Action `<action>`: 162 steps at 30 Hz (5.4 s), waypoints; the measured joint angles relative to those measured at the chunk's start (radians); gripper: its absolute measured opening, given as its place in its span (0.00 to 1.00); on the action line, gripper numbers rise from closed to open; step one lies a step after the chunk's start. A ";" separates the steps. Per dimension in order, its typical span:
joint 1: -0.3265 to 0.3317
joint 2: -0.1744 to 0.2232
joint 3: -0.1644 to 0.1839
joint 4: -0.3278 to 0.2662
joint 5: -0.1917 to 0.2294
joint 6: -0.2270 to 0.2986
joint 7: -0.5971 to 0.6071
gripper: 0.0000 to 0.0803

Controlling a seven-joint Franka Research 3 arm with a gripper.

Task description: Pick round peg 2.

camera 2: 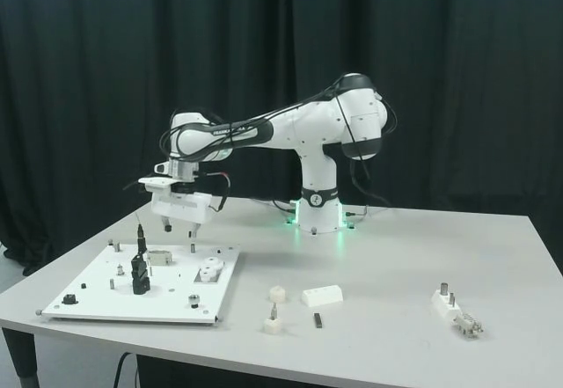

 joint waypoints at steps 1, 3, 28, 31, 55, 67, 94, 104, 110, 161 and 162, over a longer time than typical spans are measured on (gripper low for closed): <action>0.003 0.000 -0.004 -0.001 -0.002 -0.003 0.002 1.00; 0.010 0.000 -0.014 -0.005 -0.010 -0.010 0.007 1.00; 0.100 0.000 -0.144 -0.010 -0.134 -0.088 0.076 1.00; 0.114 -0.001 -0.160 -0.010 -0.145 -0.090 0.087 1.00; 0.145 -0.001 -0.231 0.004 -0.221 -0.083 0.131 1.00; 0.146 -0.005 -0.235 0.014 -0.225 -0.080 0.105 1.00; 0.330 -0.006 -0.280 0.059 -0.222 -0.292 0.188 1.00; 0.562 -0.012 -0.300 0.061 -0.216 -0.309 0.409 1.00; 0.709 -0.018 -0.297 0.077 -0.204 -0.293 0.531 1.00; 0.999 -0.053 0.026 0.722 -0.369 -0.154 1.180 1.00; 1.000 -0.053 0.035 0.722 -0.373 -0.153 1.181 1.00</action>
